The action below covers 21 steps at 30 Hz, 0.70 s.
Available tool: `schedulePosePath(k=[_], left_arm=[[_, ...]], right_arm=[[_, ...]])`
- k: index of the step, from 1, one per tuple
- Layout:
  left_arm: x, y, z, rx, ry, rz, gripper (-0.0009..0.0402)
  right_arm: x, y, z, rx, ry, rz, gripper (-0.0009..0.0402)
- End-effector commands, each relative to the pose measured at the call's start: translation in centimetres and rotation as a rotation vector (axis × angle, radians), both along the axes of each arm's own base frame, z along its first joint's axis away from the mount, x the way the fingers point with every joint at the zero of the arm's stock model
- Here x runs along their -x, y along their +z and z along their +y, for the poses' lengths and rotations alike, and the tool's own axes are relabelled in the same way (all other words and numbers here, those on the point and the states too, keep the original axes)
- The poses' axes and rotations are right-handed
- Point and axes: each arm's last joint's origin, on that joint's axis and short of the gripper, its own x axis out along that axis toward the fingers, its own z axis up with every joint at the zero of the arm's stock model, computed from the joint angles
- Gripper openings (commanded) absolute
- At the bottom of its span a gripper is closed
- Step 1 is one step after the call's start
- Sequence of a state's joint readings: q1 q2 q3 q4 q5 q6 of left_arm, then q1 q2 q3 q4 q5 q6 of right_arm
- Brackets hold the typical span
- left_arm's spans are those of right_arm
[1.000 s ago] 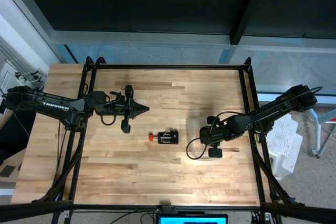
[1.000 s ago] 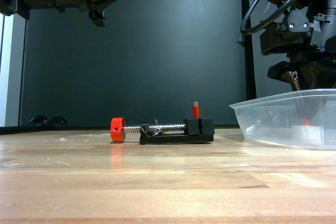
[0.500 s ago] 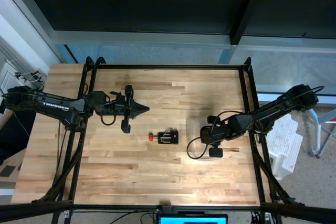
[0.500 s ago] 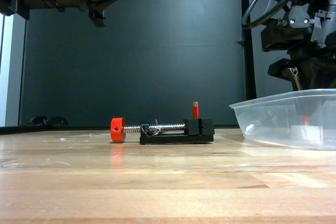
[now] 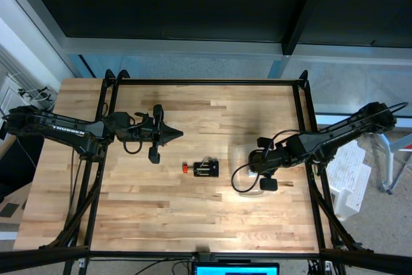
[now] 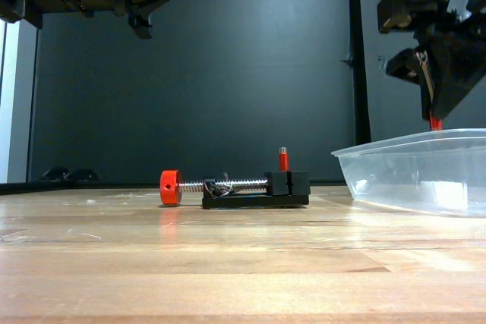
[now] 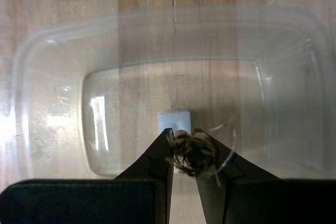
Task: Pick the RCA connector and install on taskboard
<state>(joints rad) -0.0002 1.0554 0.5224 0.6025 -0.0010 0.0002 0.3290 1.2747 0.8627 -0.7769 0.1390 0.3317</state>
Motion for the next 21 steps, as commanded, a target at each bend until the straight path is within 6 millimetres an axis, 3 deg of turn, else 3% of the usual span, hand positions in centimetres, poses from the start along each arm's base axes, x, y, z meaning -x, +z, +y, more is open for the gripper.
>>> schedulePosePath(k=[1,12,21], left_arm=[[0.0,0.0,0.0,0.0,0.0,0.0,0.0],[0.0,0.0,0.0,0.0,0.0,0.0,0.0],[0.0,0.0,0.0,0.0,0.0,0.0,0.0]], right_arm=[[0.0,1.0,0.0,-0.004,-0.001,-0.009,0.0004],[-0.5,1.9,-0.1,-0.018,-0.024,-0.035,0.0004],[-3.0,2.8,-0.5,0.015,-0.095,-0.075,0.0004]])
